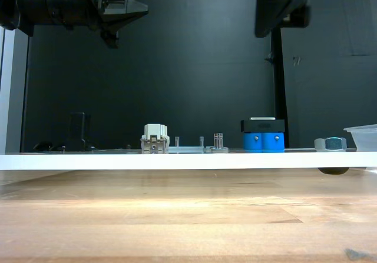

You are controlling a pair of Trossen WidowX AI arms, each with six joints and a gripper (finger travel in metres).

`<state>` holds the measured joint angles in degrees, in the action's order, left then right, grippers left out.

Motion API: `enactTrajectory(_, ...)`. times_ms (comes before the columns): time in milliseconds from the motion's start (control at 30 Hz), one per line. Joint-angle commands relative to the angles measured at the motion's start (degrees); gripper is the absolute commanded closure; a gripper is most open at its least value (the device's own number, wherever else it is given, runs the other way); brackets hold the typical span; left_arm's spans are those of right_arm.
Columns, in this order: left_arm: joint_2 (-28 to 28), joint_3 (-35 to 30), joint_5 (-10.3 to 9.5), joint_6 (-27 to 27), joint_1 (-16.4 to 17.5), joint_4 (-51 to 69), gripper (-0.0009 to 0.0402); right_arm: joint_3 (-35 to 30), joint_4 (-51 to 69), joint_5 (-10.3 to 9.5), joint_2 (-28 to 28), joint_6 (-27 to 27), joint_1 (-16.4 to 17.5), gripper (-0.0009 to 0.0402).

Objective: Unfasten the M12 fastener and place in the container

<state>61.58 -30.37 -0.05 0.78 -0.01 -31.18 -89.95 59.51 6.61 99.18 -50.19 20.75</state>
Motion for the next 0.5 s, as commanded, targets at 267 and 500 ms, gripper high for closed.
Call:
enactTrajectory(267,0.02,0.00,0.00,-0.02,0.00,0.00,0.0393,-6.45,9.03,-6.29,7.78,-1.81,2.86,0.0393)
enactTrajectory(500,0.02,0.00,0.00,-0.02,0.00,0.00,0.0393,-12.31,13.38,-6.43,12.22,-0.57,4.63,0.0393)
